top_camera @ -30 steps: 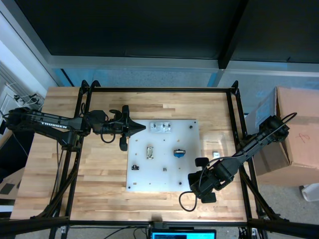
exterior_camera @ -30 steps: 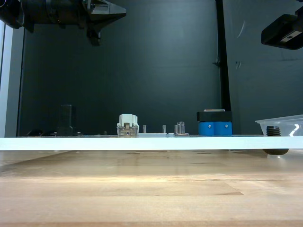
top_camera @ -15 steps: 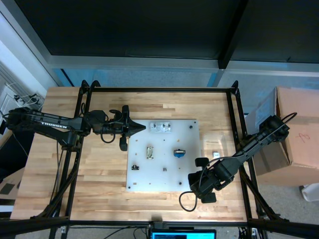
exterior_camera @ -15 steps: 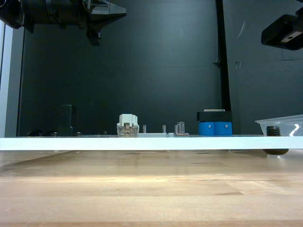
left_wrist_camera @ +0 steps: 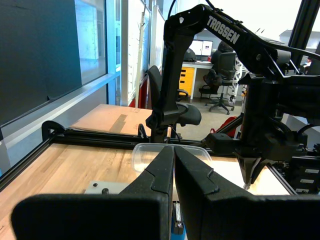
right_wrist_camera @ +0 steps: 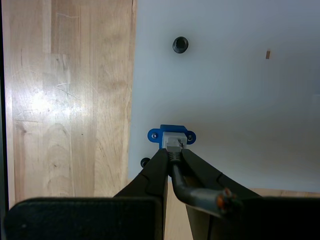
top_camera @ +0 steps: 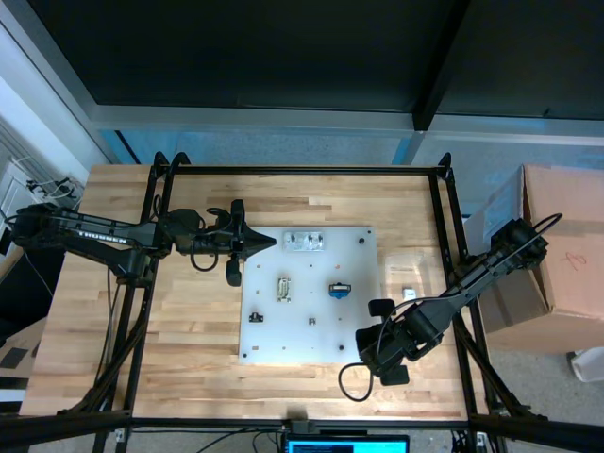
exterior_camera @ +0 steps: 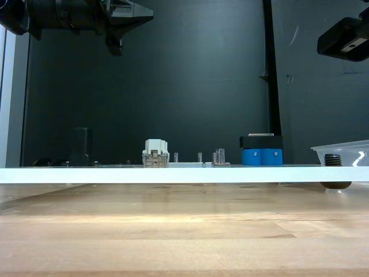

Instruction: Pick the RJ45 connector and install on the taskboard

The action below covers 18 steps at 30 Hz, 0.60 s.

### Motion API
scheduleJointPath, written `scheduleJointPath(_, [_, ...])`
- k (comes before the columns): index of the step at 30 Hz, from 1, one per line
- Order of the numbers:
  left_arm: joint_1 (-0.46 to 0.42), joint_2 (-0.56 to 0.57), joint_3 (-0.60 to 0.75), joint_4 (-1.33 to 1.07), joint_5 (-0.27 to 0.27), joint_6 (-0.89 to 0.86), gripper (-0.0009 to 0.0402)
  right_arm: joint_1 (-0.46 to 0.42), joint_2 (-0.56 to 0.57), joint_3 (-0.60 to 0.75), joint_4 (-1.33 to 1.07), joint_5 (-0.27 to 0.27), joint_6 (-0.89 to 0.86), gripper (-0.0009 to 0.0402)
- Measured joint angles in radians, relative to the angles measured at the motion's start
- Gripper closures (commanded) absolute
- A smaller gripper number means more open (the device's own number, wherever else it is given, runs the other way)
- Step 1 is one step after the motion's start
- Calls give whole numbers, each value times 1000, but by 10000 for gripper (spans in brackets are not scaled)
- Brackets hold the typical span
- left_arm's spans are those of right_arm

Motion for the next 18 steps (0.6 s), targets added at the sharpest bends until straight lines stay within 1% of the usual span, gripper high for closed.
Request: scheduleJointPath(18, [0, 0, 0, 0, 0, 0, 393, -1, 3, -7, -5, 2, 0, 393])
